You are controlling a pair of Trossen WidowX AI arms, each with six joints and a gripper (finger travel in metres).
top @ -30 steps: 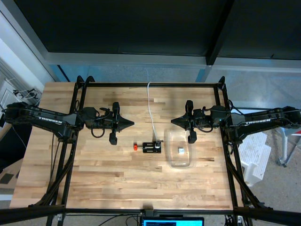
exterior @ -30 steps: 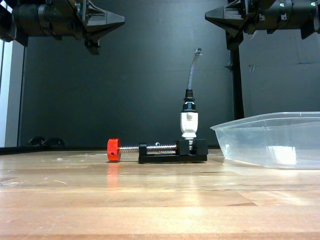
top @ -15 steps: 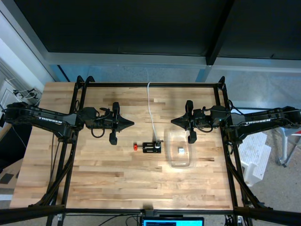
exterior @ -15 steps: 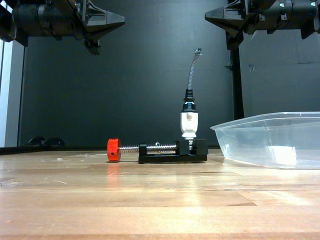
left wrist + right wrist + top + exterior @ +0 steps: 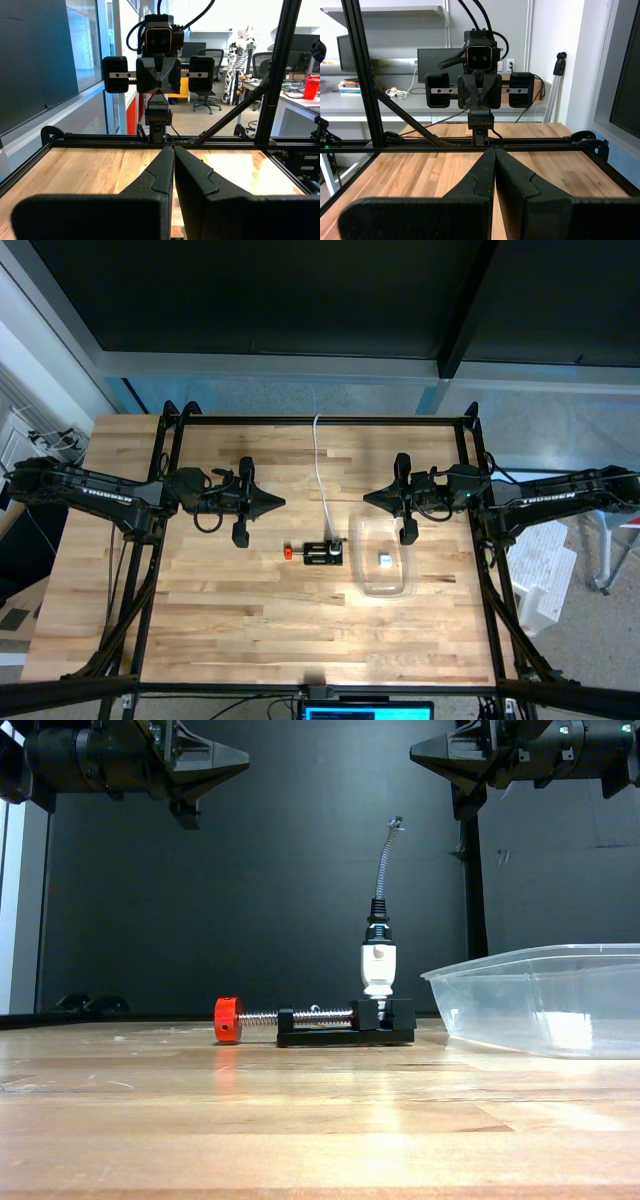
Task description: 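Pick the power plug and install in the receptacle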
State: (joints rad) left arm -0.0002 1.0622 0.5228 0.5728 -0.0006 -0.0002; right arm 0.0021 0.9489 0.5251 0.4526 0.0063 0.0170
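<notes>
Left gripper [image 5: 280, 503] and right gripper [image 5: 367, 498], both pinched closed on nothing, hung high at 10 and 2 o'clock of the vise [image 5: 318, 553]. What appeared to be the power plug [image 5: 378, 912] sat atop the clamped receptacle [image 5: 378, 965], suggesting insertion was complete; only a seating check seemed due.

Both arms are matte black. The left arm [image 5: 90, 492], at the frame's left, and the right arm [image 5: 545, 497], at its right, carry white Trossen lettering. The left gripper [image 5: 280, 503] and right gripper [image 5: 368, 499], near the middle, taper to black points. Black cables [image 5: 205, 520] loop behind the left one.
</notes>
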